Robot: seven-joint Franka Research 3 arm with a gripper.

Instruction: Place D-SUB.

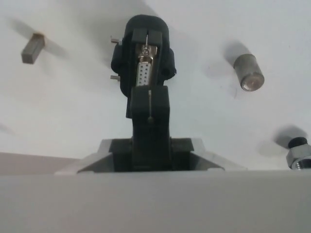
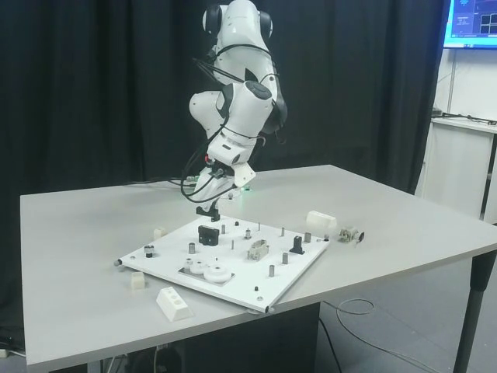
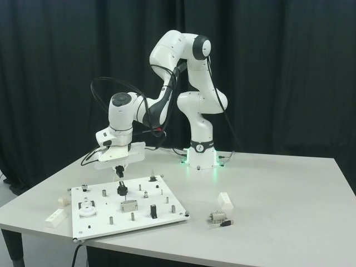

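The D-SUB connector (image 1: 166,63) has a black hood, a metal face with rows of holes, and two thumbscrews on one side. My gripper (image 1: 146,68) is shut on it, one black finger at each end of the hood. In the room views the gripper (image 2: 207,210) (image 3: 119,174) hangs a little above the white board (image 2: 299,272) (image 3: 167,216), straight over a black block (image 2: 208,234) (image 3: 122,191) fixed on the board. From those views the connector is only a small dark shape at the fingertips.
Below me the board carries a grey round peg (image 1: 249,73), a small grey block (image 1: 33,47) and a nut (image 1: 299,158). White gears (image 2: 211,271) and more connectors stand further along it. White boxes (image 2: 174,303) (image 2: 321,221) and a loose connector (image 2: 349,233) lie on the grey table.
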